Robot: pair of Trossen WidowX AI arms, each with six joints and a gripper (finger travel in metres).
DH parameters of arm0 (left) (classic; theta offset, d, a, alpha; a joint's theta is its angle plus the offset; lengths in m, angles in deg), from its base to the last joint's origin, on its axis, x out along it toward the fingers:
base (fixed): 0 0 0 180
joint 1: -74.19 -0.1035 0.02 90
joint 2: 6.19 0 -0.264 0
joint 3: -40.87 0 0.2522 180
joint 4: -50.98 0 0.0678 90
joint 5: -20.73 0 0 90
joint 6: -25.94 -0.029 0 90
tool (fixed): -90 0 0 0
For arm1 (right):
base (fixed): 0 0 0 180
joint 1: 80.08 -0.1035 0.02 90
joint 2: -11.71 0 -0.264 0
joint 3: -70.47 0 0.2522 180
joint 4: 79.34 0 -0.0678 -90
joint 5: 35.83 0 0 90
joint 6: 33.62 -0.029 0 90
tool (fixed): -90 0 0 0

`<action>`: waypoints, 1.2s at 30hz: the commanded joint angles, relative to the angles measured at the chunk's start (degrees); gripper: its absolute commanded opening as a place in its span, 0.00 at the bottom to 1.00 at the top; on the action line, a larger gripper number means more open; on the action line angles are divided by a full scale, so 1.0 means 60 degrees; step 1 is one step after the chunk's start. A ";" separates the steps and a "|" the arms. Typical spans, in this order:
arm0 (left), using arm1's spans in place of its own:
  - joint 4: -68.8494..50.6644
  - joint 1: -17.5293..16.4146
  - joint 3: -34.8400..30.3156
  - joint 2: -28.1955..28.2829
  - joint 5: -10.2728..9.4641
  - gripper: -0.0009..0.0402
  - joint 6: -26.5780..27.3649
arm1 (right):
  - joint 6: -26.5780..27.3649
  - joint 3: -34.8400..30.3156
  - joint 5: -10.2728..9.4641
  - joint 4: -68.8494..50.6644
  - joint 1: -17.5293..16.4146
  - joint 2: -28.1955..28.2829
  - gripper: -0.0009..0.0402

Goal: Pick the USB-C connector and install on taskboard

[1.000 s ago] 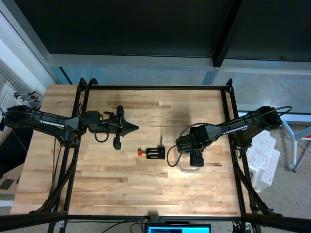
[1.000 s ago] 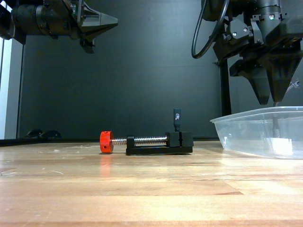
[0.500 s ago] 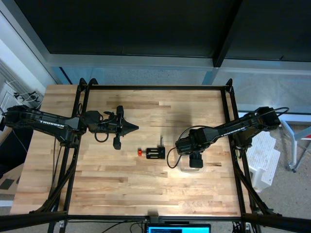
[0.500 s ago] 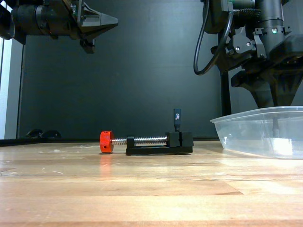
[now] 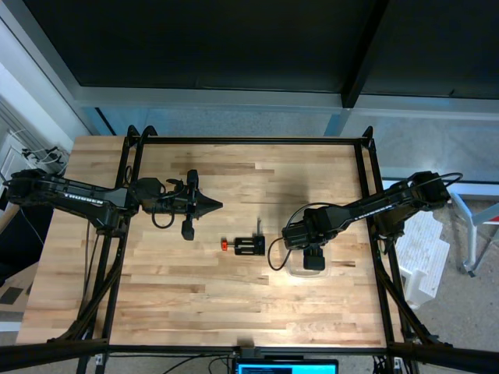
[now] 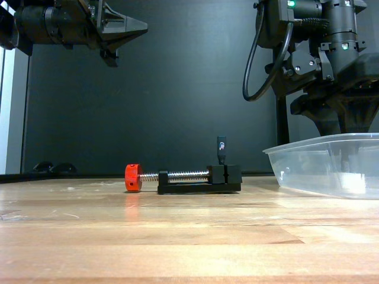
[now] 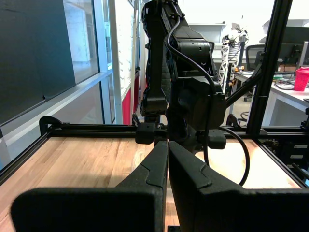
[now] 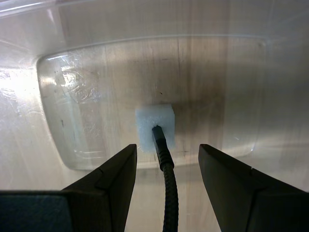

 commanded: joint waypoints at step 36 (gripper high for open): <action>0.0004 -0.0004 -0.0004 0.0004 0.0000 0.02 -0.0004 | -0.0004 0.0313 -0.0033 0.0430 -0.0004 -0.0015 0.11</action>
